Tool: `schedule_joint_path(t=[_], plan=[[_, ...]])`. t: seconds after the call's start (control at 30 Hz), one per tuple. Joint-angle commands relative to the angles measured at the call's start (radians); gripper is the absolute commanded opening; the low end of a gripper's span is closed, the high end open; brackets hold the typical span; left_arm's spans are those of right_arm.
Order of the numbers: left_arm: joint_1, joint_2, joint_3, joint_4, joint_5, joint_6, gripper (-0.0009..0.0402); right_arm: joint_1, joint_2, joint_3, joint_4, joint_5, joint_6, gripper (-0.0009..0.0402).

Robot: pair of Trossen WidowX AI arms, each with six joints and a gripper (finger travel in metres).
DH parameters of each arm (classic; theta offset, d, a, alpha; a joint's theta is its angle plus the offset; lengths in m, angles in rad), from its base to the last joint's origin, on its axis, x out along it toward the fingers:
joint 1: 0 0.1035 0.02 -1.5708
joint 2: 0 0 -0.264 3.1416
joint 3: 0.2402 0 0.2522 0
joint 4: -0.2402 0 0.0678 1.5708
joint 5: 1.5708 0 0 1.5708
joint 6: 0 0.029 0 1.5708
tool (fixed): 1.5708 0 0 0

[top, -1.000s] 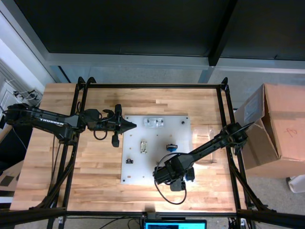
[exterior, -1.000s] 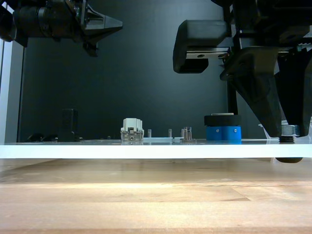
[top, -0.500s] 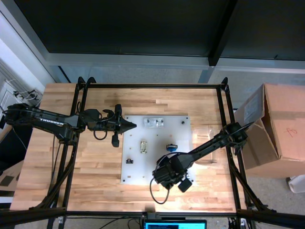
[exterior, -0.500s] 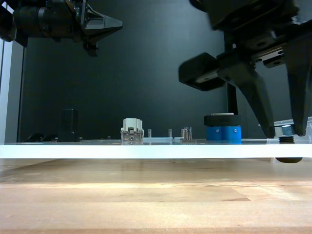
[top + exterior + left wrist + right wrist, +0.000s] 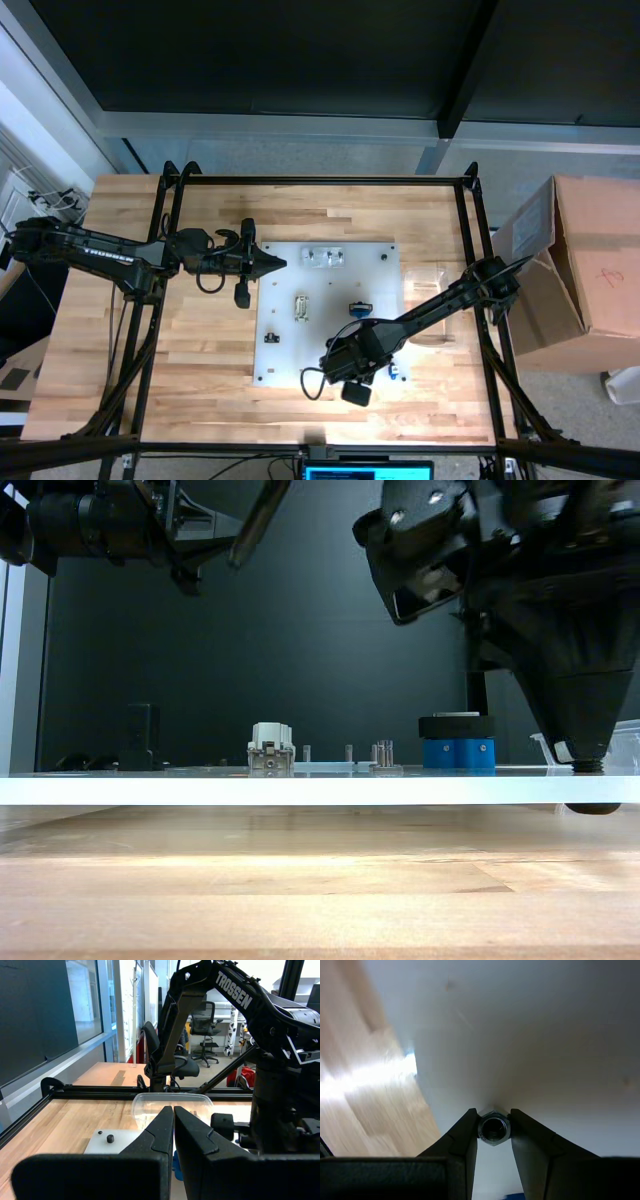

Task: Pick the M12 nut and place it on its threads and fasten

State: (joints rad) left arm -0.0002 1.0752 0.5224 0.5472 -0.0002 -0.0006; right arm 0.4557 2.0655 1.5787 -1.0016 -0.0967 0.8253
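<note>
Clasping the nut, bore vertical above stud, right hand; left hand aloft.

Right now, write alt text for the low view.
The right gripper points down, shut on a small silver hex nut directly over the short black ribbed stud at the white board's right end. The left gripper hangs high at left.

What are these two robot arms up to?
The right gripper grips a small silver nut, holding it at the short black ribbed stud near the near right edge of the white board; whether it is threaded on, I cannot tell. The left gripper, shut and empty, hovers by the board's far left edge.
</note>
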Motion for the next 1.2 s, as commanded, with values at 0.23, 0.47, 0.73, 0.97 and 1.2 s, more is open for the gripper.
schedule_joint_path(t=[0.23, 0.47, 0.73, 0.97, 1.2], plan=[[0.000, 0.000, 0.000, 0.000, 0.000, 0.000, 0.0000, 0.005, 0.001, 0.000, 0.004, 0.098, 0.388, 0.0009], [0.000, 0.000, 0.000, 0.000, 0.000, 0.000, 0.0000, 0.008, 0.001, 0.000, 0.020, 0.097, 0.623, 0.0009], [0.000, 0.000, 0.000, 0.000, 0.000, 0.000, 0.0000, 0.012, 0.001, 0.000, 0.024, 0.109, 0.877, 0.0009], [0.000, 0.000, 0.000, 0.000, 0.000, 0.000, 0.0000, 0.014, 0.001, 0.000, 0.023, 0.109, 1.071, 0.0009], [0.000, 0.000, 0.000, 0.000, 0.000, 0.000, 0.0000, 0.019, 0.001, 0.000, 0.023, 0.161, 1.199, 0.0009]])
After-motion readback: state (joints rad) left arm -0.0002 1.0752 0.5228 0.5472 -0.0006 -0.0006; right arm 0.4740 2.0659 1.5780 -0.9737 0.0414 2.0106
